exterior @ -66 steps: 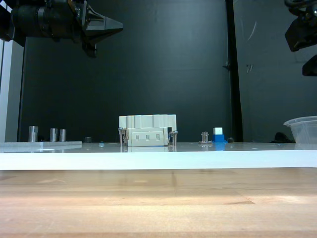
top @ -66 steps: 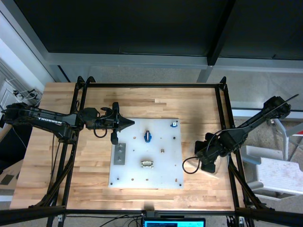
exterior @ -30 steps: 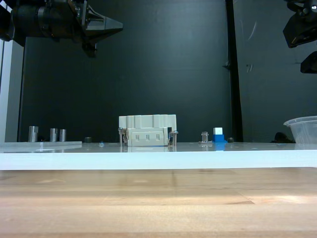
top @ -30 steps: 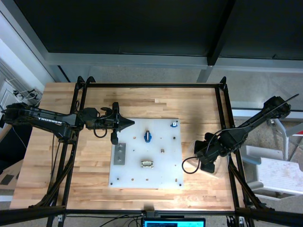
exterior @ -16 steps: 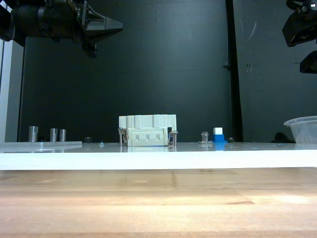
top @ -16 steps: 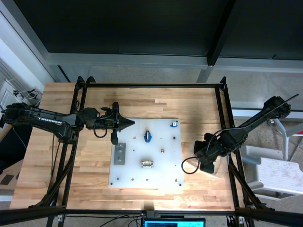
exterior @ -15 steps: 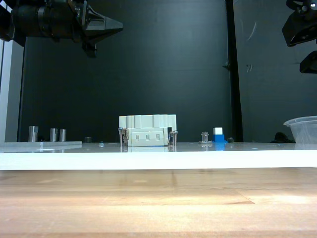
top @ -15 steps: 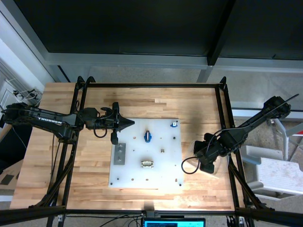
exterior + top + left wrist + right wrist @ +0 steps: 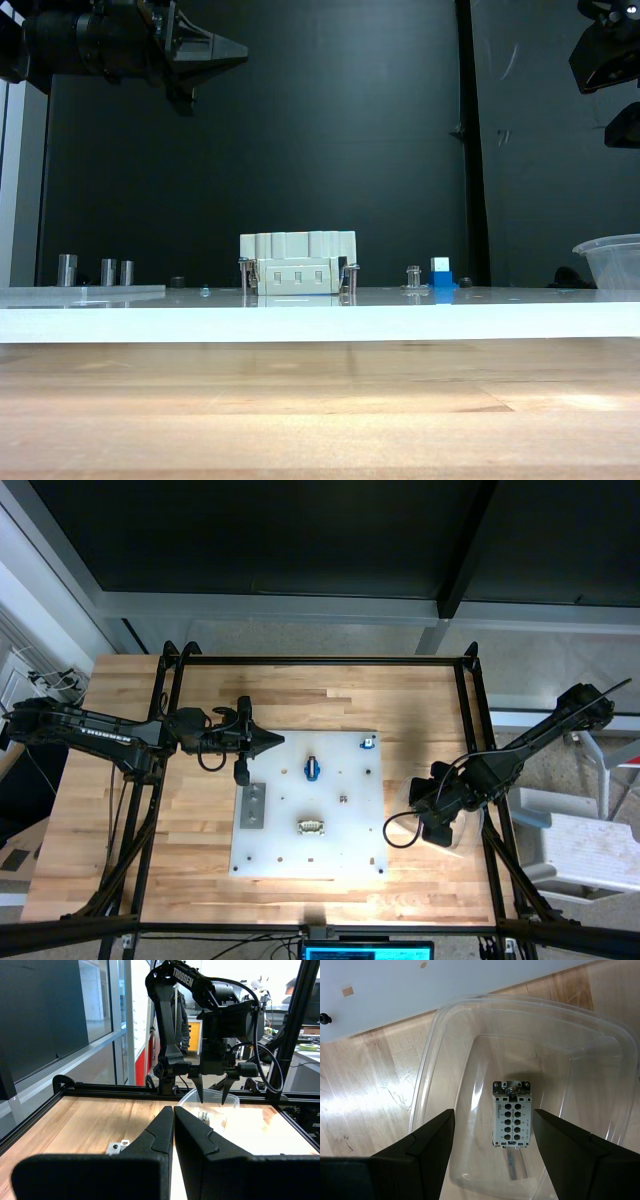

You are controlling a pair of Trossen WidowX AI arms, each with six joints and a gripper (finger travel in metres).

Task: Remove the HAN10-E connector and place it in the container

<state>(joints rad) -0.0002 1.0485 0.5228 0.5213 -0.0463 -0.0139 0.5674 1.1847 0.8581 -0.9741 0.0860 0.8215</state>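
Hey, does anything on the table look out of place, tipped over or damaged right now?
Nothing stands out. The HAN10-E connector lies flat inside the container, directly below the open right gripper. The left gripper, fingers shut, hovers high near the far-left corner of the white board.

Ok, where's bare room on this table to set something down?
Bare wood of the table runs along the near edge before the white board, and along the far edge behind it. The board's near right part is nearly bare. Crowded: the container, a connector inside, under the open right gripper; the shut left gripper hovers high by the board's far left corner.
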